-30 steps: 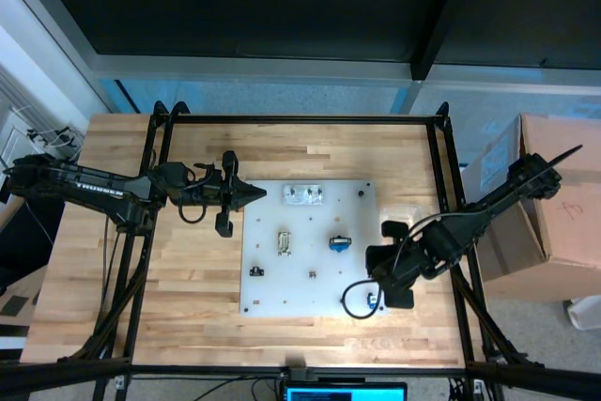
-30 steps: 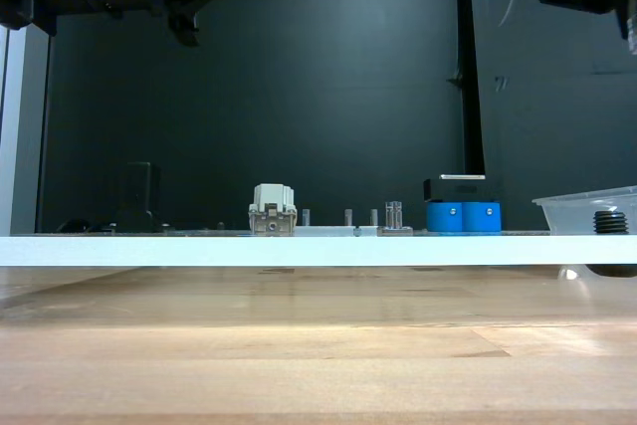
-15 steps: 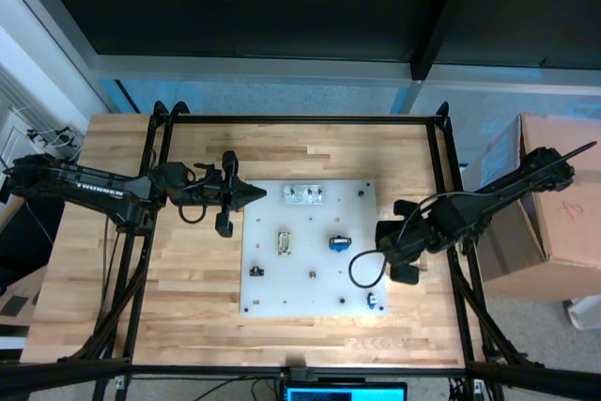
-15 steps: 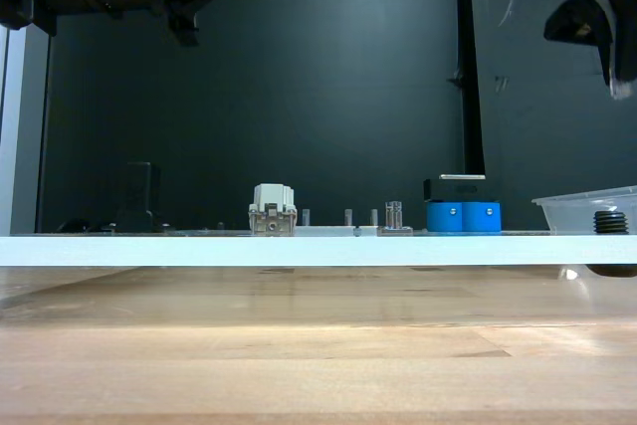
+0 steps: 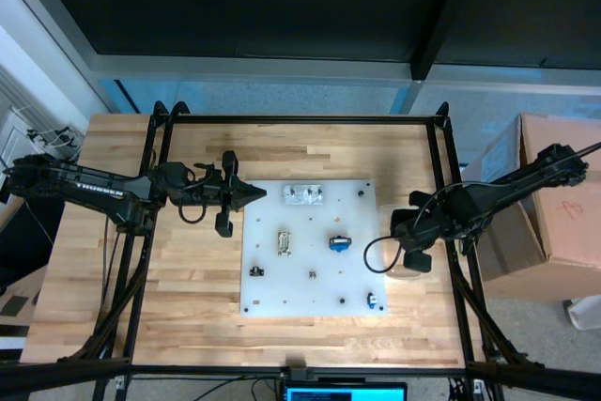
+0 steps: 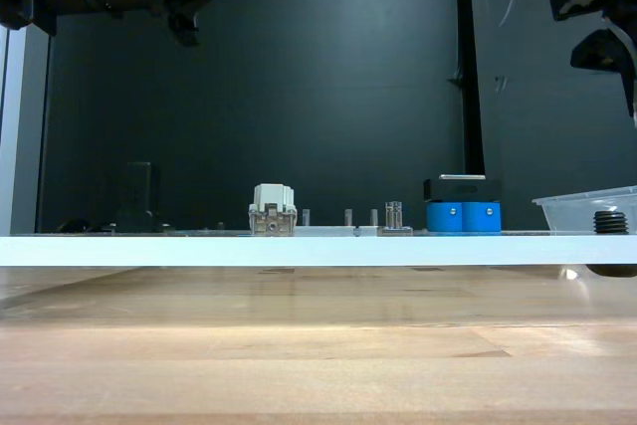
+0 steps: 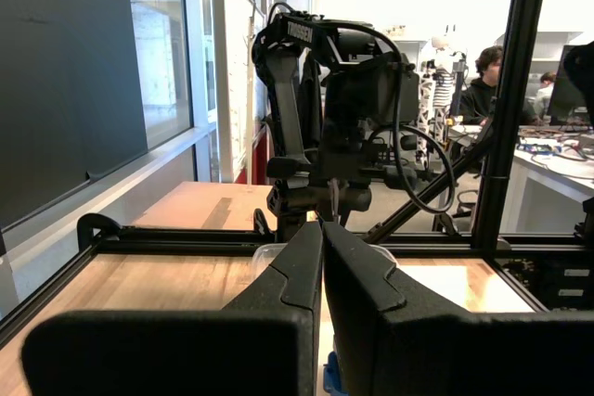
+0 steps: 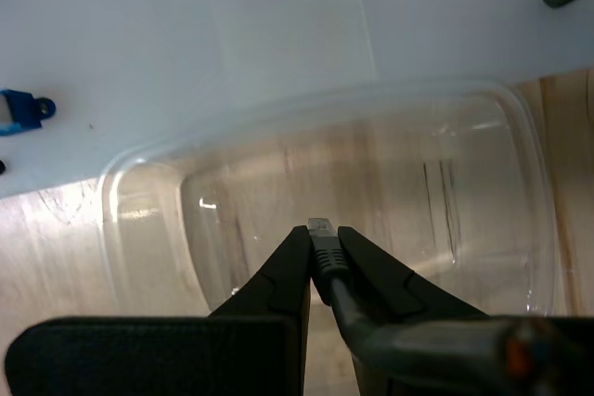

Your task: Remove the RJ45 connector from the taskboard and place in the container

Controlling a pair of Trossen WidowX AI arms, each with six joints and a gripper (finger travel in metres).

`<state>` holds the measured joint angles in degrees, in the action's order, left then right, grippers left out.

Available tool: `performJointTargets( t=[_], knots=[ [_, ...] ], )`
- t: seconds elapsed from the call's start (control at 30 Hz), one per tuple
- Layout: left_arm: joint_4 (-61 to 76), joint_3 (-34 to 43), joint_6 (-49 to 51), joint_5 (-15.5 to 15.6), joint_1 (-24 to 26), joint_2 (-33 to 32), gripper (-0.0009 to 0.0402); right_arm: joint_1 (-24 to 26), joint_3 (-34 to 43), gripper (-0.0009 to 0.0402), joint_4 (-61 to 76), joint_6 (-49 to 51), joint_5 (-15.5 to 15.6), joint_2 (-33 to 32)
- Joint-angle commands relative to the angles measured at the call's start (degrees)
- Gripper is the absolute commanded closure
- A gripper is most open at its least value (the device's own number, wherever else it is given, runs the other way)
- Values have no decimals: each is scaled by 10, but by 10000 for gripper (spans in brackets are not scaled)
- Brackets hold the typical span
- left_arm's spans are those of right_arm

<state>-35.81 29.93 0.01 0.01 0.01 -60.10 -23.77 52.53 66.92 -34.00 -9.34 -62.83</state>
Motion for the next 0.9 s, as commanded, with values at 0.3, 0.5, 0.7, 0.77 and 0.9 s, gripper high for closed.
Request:
performJointTargets(
  t=[0.3,0.5,0.7,0.77,0.9],
  knots=[
    [0,0,0,0,0,0,393,1,-39,393,1,0,4,42],
    [0,0,0,0,0,0,393,1,-48,393,1,0,4,43],
    [0,0,0,0,0,0,393,2,-51,393,1,-1,4,43],
    [0,0,0,0,0,0,393,2,-57,393,0,-1,4,38],
    [0,0,0,0,0,0,393,2,-79,393,-6,-1,4,22]
  ],
)
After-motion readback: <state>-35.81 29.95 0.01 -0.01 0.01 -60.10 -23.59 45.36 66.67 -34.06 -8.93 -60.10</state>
